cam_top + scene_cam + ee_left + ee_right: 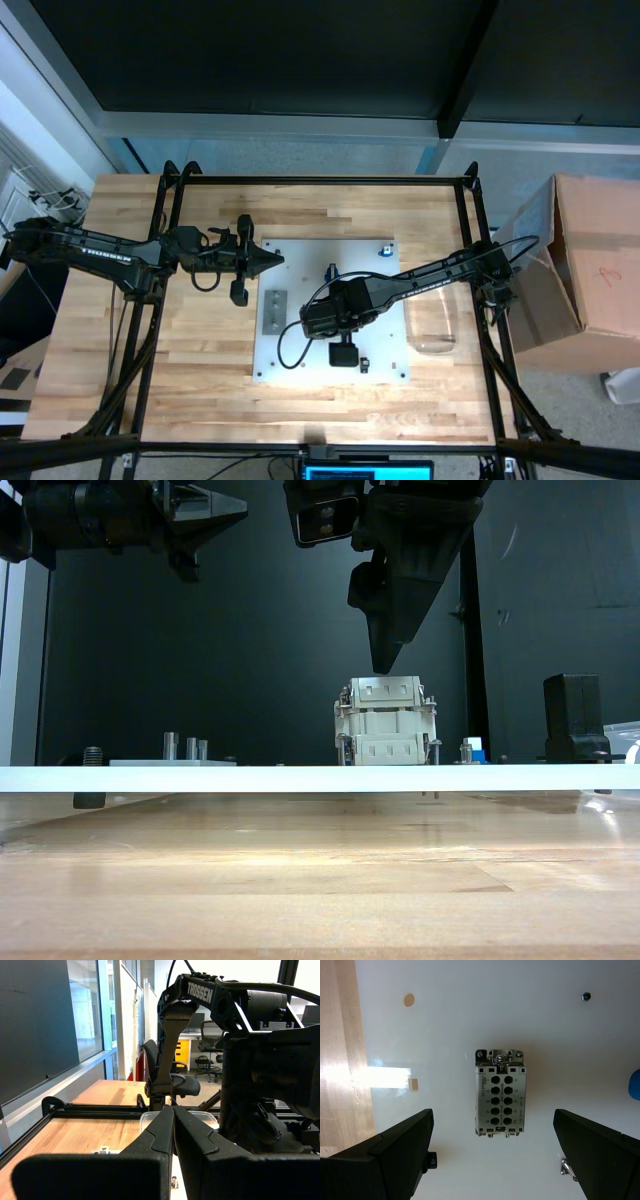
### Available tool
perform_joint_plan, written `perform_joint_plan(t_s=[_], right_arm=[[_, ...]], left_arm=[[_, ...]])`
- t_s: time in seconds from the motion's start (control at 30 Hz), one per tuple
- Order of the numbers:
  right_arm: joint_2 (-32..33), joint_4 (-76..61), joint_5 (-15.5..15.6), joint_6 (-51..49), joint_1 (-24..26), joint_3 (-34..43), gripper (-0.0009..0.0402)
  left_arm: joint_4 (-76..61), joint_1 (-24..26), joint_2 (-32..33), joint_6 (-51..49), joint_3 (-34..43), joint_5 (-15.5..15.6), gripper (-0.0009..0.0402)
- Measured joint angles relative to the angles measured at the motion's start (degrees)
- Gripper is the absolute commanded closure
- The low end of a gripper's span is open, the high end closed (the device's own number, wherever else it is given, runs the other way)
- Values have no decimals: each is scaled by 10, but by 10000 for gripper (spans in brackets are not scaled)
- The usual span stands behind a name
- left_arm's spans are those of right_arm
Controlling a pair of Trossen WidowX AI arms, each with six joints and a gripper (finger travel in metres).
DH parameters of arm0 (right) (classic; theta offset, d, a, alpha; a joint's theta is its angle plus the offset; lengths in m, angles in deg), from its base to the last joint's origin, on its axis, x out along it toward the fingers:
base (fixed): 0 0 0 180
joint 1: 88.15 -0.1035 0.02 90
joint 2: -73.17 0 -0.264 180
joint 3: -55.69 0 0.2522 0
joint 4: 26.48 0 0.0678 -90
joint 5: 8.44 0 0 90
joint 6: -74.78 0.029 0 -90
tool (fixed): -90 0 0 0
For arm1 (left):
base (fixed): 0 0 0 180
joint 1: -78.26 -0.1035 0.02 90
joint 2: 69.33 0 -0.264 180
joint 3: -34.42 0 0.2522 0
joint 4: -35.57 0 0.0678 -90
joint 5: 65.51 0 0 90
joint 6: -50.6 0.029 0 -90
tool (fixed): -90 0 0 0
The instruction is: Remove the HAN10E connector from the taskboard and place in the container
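The grey HAN10E connector (499, 1093) stands upright in its seat on the white taskboard (445, 1010), its ten-hole face up. In the low view the connector (385, 723) rises from the taskboard (300, 777). My right gripper (492, 1112) is open and hangs straight above it, one finger on each side, touching nothing. The low view shows the right gripper (385, 662) tip just clear of the connector's top. In the high view the right gripper (326, 320) hides the connector. My left gripper (278, 259) is shut and empty, high over the board's left edge (238, 516) (173, 1108).
A clear plastic container (435, 320) sits to the right of the board. On the board are a black block (343, 354) (573, 720), a grey plate with pegs (273, 310) (185, 748) and a blue piece (386, 248). A cardboard box (585, 270) stands beyond the table's right edge.
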Motion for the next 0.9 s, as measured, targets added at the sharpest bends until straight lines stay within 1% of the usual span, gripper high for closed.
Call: perform_joint_plan(t_s=[0.2,0.37,0.53,0.9], right_arm=[[6,5,0,5,1,0,61],[35,9,0,2,5,0,86],[50,18,0,0,6,0,128],[48,21,0,0,6,0,231]], left_arm=[[0,0,0,0,0,0,393],[0,0,0,0,0,0,393],[0,0,0,0,0,0,393],[0,0,0,0,0,0,393]])
